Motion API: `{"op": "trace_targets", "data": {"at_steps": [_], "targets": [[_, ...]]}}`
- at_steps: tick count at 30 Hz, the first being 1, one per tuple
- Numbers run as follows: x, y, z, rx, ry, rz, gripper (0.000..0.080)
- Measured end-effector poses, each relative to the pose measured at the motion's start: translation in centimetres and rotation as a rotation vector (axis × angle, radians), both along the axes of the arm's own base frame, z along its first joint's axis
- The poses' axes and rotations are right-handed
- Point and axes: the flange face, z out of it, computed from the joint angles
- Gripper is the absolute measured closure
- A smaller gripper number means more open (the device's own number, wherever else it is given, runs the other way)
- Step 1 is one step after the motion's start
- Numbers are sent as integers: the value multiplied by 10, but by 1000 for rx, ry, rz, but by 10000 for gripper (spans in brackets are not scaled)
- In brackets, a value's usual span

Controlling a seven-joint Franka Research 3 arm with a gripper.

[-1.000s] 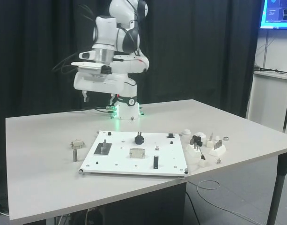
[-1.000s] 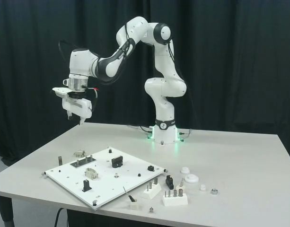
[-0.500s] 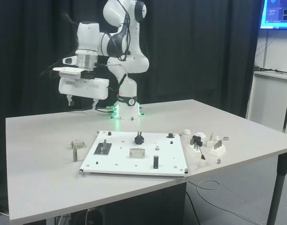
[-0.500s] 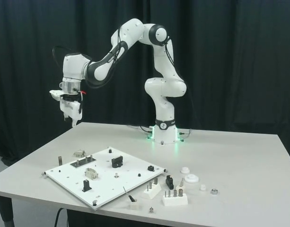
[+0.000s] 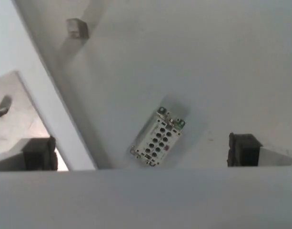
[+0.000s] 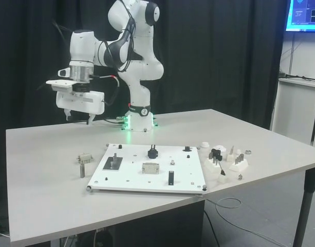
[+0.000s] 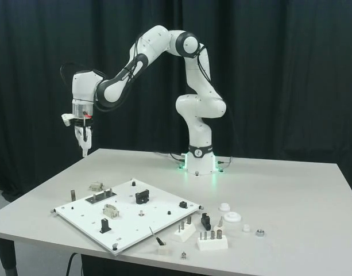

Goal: Pick waterproof.

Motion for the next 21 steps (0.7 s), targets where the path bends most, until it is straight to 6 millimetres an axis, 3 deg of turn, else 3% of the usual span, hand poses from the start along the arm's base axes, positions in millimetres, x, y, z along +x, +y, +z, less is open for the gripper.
{"op": "trace_targets", "data": {"at_steps": [21], "targets": [[-12,-1,-30,60,5,-356,3]]}}
